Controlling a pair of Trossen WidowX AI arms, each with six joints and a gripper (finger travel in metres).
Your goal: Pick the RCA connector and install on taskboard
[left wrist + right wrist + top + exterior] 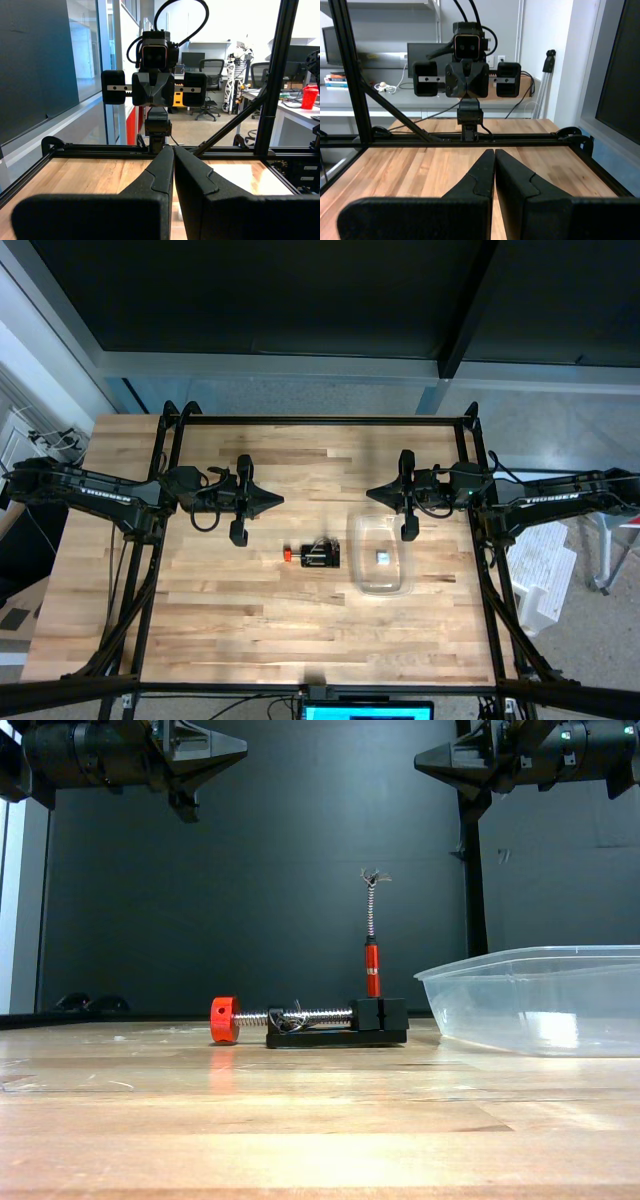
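The red connector (371, 970) stands upright on the black vise (340, 1022), its braided cable (371, 910) rising free above it with nothing holding it. From above, the vise (321, 557) with its red knob (287, 555) lies at the table's middle, and I cannot make out the connector there. The clear tray (402, 580) holds only the white block (381, 558). My left gripper (280, 500) hovers high, left of and behind the vise, shut and empty (173, 150). My right gripper (370, 495) hangs above the tray's far end, also shut on nothing (494, 152).
Black frame rails (320, 421) run along the table's far edge and sides. The tray's wall (530, 1000) stands just right of the vise. Bare wooden table (250, 620) stretches in front of the vise toward the near edge.
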